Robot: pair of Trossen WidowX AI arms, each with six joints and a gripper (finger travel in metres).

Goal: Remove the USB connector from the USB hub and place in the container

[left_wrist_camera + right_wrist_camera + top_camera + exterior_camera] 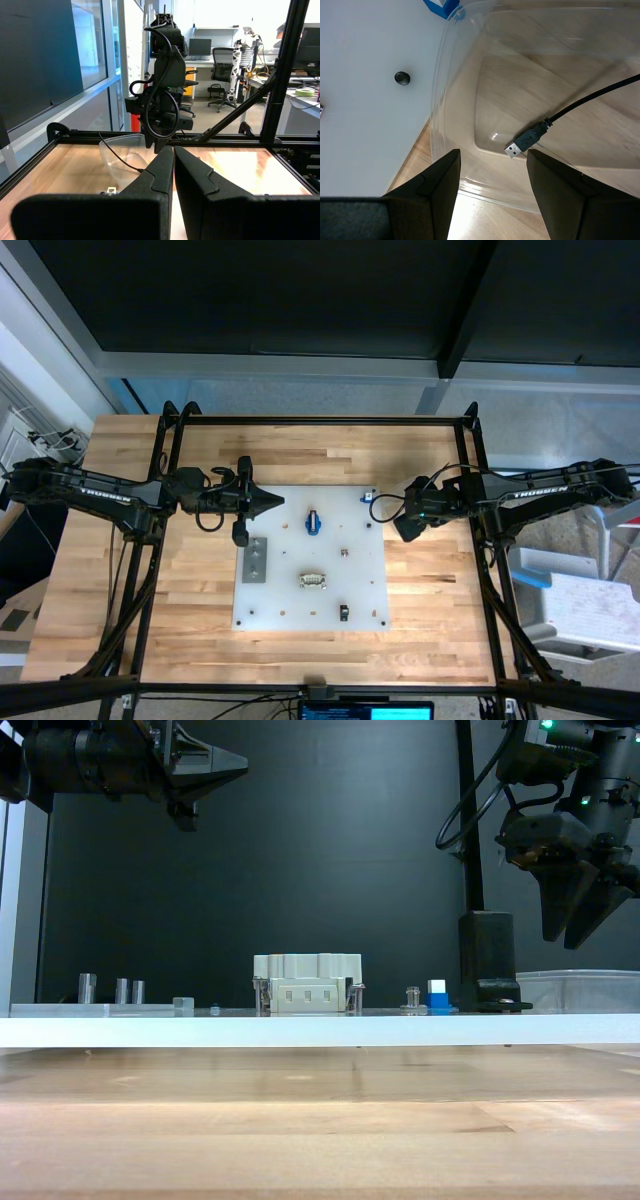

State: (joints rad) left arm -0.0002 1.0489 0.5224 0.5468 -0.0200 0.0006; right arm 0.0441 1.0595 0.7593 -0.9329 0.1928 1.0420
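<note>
**A:** Where is the USB connector (527,140)?

**B:** It lies flat on the floor of the container (439,95), metal end toward the tray's near wall. Its thin black cable runs out of the frame, so the far end is cut off.

**A:** And the claw over it?

**B:** The right gripper (492,155) hangs above the container with its fingers spread apart and nothing between them. The connector shows in the gap.

**A:** Does the high view help?

**B:** Little. There the tray is too faint against the wood to trace, and the plug cannot be made out. The USB hub (343,612) sits near the white board's (300,555) near edge, well apart from both arms.

**A:** The other arm?

**B:** The left gripper (277,502) is held level above the board's far left corner, fingers closed together on nothing.
</note>
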